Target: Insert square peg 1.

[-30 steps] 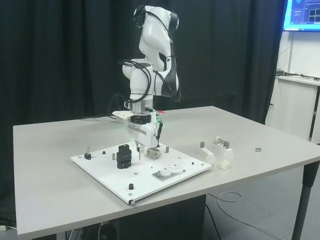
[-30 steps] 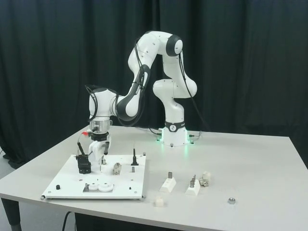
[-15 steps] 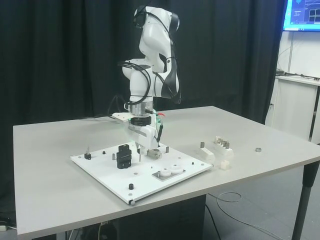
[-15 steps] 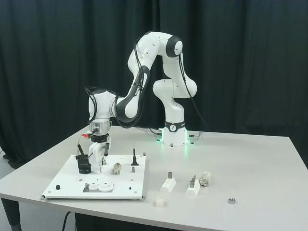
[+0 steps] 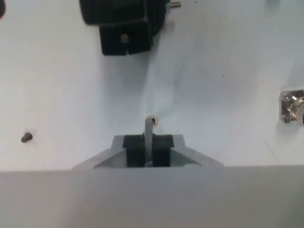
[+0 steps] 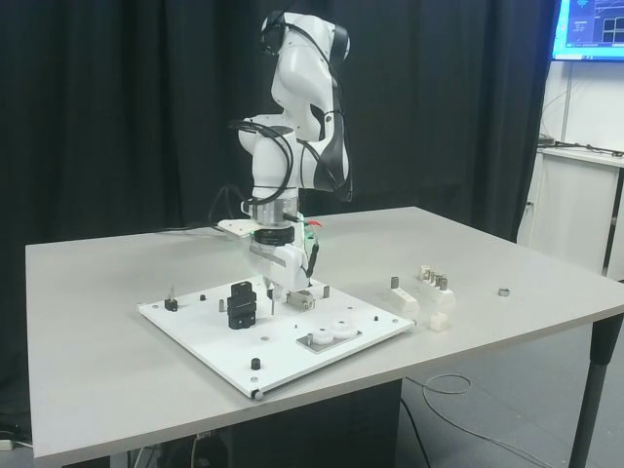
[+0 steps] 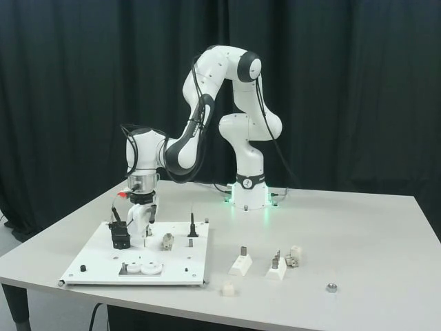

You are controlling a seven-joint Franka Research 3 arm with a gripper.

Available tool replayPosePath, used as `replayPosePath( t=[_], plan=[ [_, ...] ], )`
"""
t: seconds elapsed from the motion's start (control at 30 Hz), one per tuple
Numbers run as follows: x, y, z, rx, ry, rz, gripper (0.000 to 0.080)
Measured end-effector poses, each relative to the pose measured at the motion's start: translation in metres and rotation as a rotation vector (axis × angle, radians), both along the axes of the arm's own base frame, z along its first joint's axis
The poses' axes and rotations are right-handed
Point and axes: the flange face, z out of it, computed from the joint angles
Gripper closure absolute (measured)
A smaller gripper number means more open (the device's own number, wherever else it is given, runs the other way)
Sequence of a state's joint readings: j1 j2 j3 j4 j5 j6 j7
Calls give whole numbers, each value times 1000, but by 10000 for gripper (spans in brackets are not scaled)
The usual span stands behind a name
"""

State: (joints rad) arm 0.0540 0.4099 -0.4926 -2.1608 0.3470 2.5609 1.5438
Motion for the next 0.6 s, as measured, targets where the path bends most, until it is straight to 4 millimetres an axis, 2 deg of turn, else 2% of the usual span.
replayPosePath(
  t=[0.6],
  plan=[
    [4, -3, -2, 1, -3, -12, 775]
  ],
)
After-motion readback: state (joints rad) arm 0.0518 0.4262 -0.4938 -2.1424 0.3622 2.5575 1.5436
